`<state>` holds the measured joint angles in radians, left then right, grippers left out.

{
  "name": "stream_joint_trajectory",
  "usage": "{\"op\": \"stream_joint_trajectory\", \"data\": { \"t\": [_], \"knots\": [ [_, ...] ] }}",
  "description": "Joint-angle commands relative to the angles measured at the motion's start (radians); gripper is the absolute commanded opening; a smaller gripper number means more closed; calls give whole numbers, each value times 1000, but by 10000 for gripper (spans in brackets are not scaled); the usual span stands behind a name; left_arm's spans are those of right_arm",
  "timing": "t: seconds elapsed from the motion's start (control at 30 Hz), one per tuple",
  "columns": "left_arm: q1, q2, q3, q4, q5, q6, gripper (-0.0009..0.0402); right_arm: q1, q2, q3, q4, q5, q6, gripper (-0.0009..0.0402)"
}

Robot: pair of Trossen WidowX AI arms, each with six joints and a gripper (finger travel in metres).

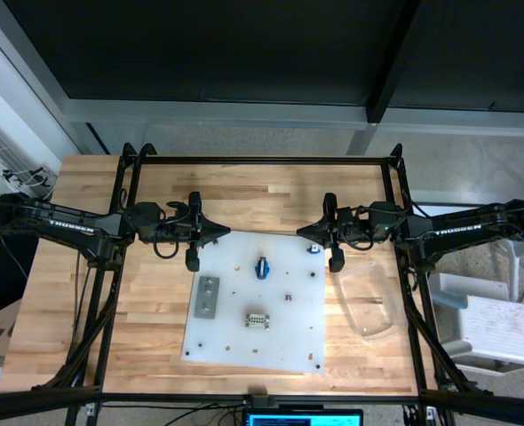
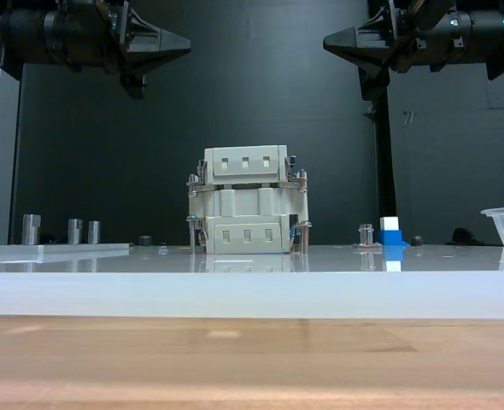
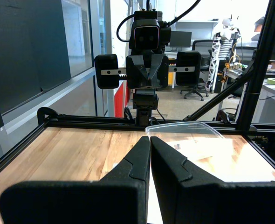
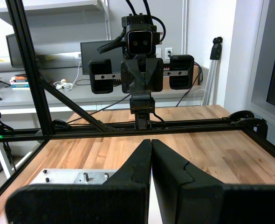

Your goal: Remove the HAN10-E connector and place it in the container

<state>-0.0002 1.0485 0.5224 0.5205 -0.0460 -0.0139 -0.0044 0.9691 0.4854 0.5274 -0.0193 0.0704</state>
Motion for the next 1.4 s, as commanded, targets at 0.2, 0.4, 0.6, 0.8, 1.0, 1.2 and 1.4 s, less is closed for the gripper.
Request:
{"op": "stream_joint_trajectory", "data": {
  "t": [0.2,0.4,0.6,0.8,1.0,1.2,1.4],
  "knots": [
    [0,0,0,0,0,0,0,5,0,0,-6,0,0,0],
    [0,0,0,0,0,0,0,5,0,0,-6,0,0,0],
    [0,0,0,0,0,0,0,6,0,0,12,-2,60,0],
    [0,0,0,0,0,0,0,11,0,0,14,-37,83,0],
    [0,0,0,0,0,0,0,19,0,0,21,-35,103,0],
    [0,0,0,0,0,0,0,23,9,87,-138,-35,86,0],
    [0,0,0,1,0,0,0,26,78,299,-424,-53,45,0]
  ]
}}
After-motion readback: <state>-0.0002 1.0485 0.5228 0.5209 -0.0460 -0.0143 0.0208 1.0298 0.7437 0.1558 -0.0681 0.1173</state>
